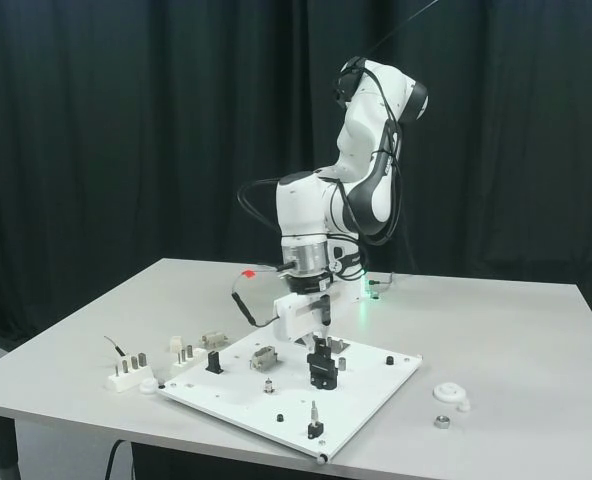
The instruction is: Insert D-SUB.
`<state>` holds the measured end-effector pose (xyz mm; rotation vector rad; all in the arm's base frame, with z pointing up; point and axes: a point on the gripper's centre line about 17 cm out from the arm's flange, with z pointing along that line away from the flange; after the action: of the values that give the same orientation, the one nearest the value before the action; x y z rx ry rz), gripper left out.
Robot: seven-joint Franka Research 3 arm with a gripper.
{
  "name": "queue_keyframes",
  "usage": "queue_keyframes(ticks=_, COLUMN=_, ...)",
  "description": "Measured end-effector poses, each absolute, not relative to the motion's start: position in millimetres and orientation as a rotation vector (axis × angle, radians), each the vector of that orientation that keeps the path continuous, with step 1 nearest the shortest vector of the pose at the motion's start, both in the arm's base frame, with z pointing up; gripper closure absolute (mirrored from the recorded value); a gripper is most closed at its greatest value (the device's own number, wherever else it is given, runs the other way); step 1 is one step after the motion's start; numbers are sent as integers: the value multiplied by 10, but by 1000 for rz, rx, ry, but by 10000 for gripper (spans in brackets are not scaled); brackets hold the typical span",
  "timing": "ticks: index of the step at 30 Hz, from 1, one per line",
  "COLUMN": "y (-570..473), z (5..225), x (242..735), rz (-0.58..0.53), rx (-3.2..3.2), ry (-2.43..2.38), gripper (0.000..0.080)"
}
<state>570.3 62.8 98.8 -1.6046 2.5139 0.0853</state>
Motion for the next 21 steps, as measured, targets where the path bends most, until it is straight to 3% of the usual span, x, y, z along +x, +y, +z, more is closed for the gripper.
queue_keyframes(ticks=21, y=640, z=1027, x=5654, rz=140, rx=-1602, ry=2525, gripper=656)
